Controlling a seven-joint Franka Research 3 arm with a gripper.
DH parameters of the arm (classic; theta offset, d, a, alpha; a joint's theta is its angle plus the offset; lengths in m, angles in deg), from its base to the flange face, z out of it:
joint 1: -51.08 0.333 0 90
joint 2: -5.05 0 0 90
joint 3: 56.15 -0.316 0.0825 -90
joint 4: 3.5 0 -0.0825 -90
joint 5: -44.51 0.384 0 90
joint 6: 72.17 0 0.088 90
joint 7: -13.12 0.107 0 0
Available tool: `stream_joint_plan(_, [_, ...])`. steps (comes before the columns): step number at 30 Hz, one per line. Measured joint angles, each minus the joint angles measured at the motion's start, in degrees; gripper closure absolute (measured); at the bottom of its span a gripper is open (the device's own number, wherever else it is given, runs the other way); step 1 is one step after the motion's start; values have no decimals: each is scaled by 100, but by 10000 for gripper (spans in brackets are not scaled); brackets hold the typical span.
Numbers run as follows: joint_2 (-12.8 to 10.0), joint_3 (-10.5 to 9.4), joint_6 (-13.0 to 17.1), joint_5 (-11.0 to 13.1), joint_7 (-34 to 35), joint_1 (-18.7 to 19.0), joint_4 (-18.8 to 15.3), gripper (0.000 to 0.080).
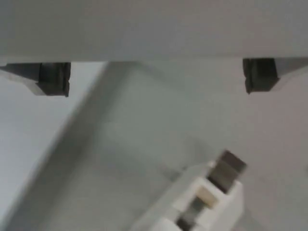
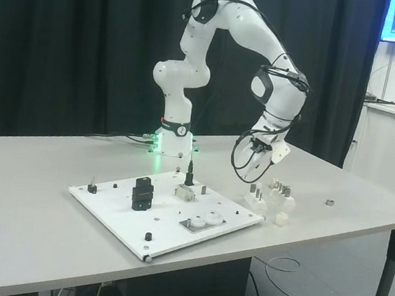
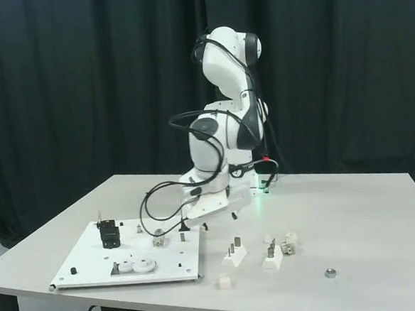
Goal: Pick small gear.
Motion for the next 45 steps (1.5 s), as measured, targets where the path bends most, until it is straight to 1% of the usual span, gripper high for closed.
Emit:
stream_joint_plan(6, [171, -82, 357, -14, 536, 198, -437, 3])
stream_joint_plan(9, [240, -101, 482, -26, 855, 310, -613, 3])
stream_joint_plan(15, [356, -105, 679, -74, 1428, 545, -890, 3])
stream_joint_plan(19, [409, -112, 809, -81, 1659, 682, -1043, 3])
stream_joint_plan(26, [443, -196, 1097, -81, 1968, 827, -1289, 3])
stream_joint_plan(38, [447, -509, 1622, -81, 2729, 860, -1725, 3])
stream_joint_plan(45, [448, -630, 1954, -95, 2925, 862, -1940, 3])
